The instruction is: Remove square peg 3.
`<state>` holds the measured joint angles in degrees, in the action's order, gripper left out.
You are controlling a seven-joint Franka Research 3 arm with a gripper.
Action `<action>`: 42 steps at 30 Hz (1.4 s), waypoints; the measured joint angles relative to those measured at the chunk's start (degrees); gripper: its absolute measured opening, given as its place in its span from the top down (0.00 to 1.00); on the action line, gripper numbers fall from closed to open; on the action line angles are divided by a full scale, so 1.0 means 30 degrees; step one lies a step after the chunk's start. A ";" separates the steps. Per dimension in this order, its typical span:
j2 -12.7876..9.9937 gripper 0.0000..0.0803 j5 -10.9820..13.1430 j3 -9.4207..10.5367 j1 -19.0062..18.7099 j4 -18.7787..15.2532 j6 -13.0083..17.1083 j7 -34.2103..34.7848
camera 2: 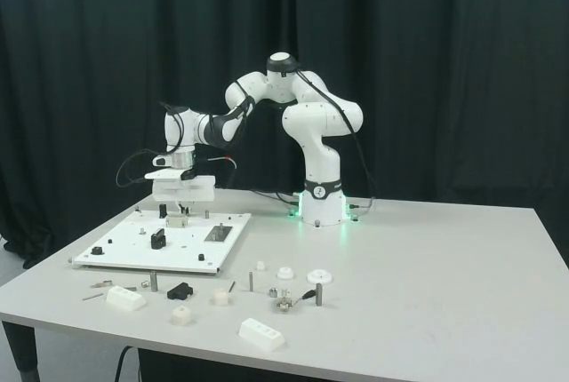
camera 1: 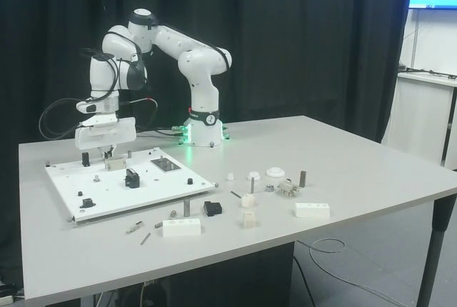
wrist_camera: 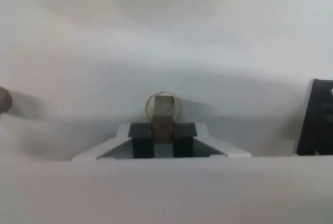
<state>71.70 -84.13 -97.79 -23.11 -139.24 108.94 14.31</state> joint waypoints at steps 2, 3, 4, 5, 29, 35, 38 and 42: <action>0.0000 0.91 -0.0009 -0.0001 0.0000 0.0000 0.0006 0.0000; 0.0000 0.91 -0.0014 -0.0001 -0.0001 0.0000 0.0009 -0.0001; 0.0000 0.91 -0.0022 -0.0001 -0.0002 0.0000 0.0009 -0.0001; 0.0000 0.91 -0.0029 -0.0001 -0.0004 -0.0001 0.0009 -0.0003; 0.0000 0.91 -0.0037 0.0424 0.0017 -0.0096 -0.0439 0.0035; 0.0000 0.91 0.0005 0.0703 0.0073 -0.0155 -0.0706 0.0179; 0.0000 0.91 0.0090 0.0995 0.0139 -0.0194 -0.0988 0.0246; 0.0000 0.91 0.0228 0.1550 0.0310 -0.0282 -0.1497 0.0283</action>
<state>71.70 -83.45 -93.14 -22.18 -140.09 104.45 15.15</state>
